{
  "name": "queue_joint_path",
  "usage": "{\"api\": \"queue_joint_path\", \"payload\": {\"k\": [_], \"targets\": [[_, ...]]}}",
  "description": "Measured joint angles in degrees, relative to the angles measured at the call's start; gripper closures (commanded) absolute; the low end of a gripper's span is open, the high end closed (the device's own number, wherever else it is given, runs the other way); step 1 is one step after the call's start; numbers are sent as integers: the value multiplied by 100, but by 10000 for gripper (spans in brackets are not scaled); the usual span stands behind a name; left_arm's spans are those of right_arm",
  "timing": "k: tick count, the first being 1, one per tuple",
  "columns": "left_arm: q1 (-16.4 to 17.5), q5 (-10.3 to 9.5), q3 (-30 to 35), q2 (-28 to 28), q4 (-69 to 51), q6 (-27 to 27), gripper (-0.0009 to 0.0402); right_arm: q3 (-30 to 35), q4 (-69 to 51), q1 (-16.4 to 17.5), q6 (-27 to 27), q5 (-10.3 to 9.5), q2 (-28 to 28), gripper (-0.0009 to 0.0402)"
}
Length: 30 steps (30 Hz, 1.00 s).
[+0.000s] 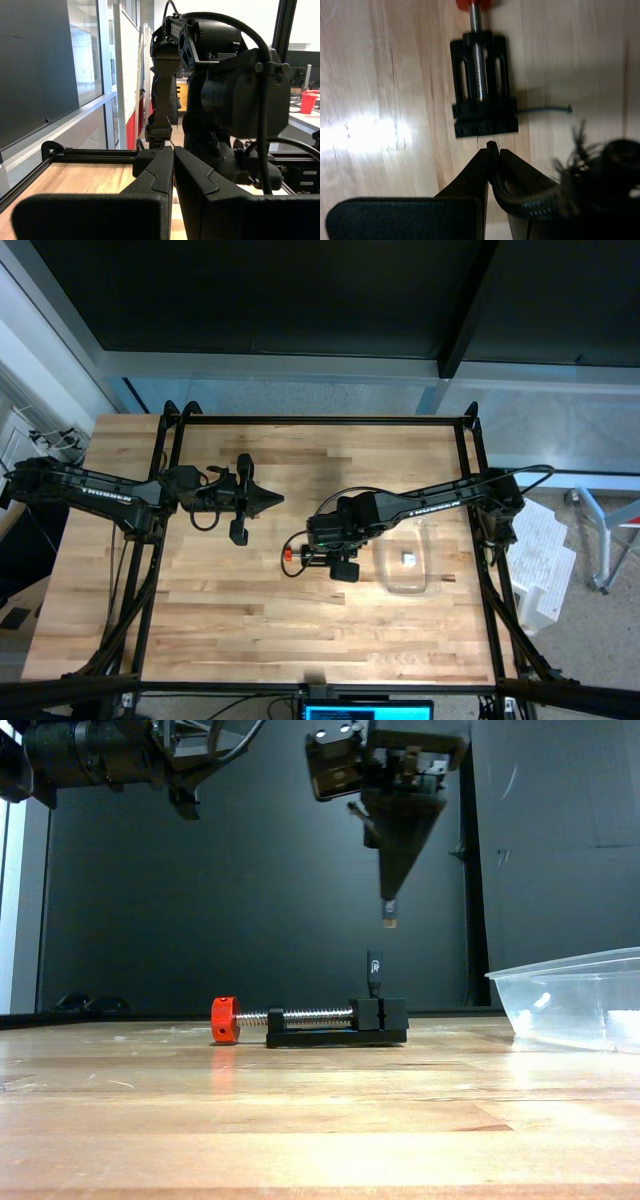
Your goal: Pick the USB-C connector and install on taskboard
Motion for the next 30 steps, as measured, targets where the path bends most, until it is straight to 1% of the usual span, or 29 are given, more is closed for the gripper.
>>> {"api": "queue_joint_path", "payload": {"k": [4,13,30], "targets": [[0,-2,0,0,2,0,393,146,13,-20,-136,2,136,393],[0,-2,0,0,2,0,393,146,70,-31,-232,2,310,393],[0,-2,0,0,0,0,393,31,151,-17,-210,4,321,393]]}}
